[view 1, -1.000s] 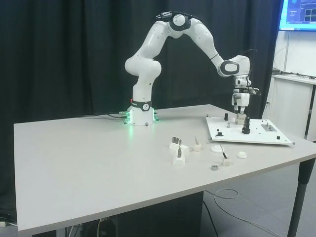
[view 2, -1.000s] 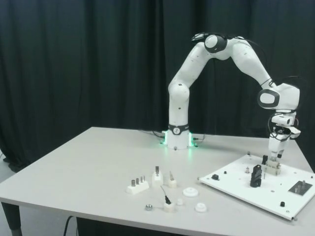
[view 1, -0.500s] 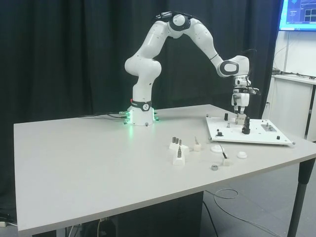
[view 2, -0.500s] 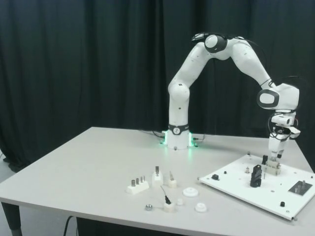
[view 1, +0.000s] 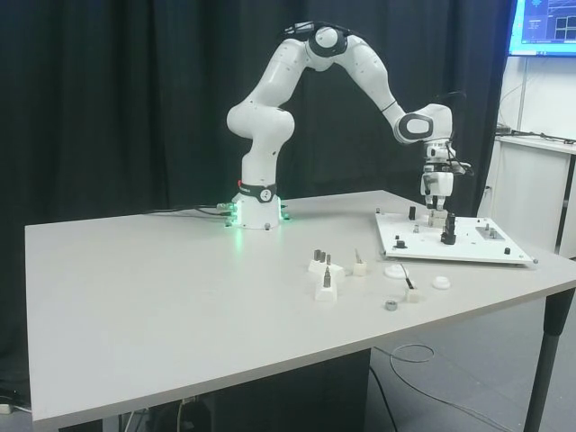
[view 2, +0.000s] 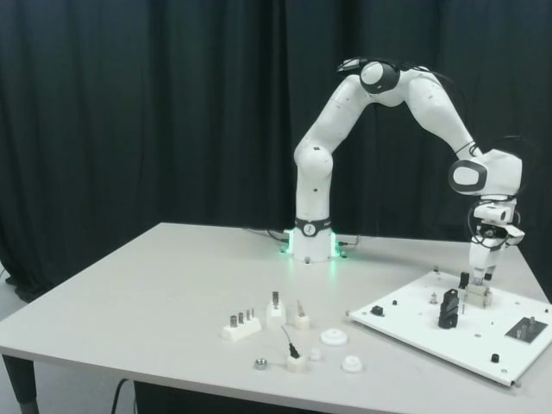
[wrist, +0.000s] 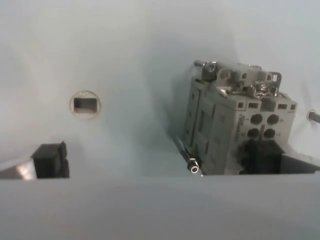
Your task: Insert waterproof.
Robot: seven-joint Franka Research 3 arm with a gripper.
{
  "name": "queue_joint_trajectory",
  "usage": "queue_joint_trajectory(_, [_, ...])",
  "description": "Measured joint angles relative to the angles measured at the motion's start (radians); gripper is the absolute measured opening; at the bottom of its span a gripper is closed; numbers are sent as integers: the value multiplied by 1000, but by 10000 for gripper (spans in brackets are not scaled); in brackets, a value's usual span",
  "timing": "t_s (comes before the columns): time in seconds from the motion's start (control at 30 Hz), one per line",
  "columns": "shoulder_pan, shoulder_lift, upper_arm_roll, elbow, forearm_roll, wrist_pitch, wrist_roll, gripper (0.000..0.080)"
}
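The grey waterproof connector block (wrist: 235, 125), with metal clips on top, stands on the white board (view 1: 477, 250). In the room views the same block (view 1: 439, 219) (view 2: 477, 296) sits directly under my gripper (view 1: 438, 205) (view 2: 480, 278). In the wrist view my gripper (wrist: 155, 160) is open. One black fingertip (wrist: 50, 160) stands far from the block, and the other fingertip (wrist: 260, 157) lies against the block's side. Nothing is held. The block's lower part is hidden by the gripper body.
A black part (view 1: 447, 232) (view 2: 448, 309) stands on the board beside the block. A round insert with a rectangular slot (wrist: 85, 104) sits in the board. Small white holders with pins (view 1: 321, 264), white discs (view 1: 396, 270) and a nut (view 1: 391, 304) lie on the grey table.
The arm's wrist has shifted a little toward the base and the gripper sits slightly higher over the connector block. Nothing else on the table has moved.
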Motion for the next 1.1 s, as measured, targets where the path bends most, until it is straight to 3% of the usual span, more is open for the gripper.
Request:
queue_joint_trajectory(0.33, [4, 0, -9, 0, 28, 1, -9, 800])
queue_joint_trajectory(0.77, [10, -7, -41, 4, 132, -15, -81, 800])
queue_joint_trajectory(1.1, [10, -33, -65, 12, 150, -54, -109, 800])
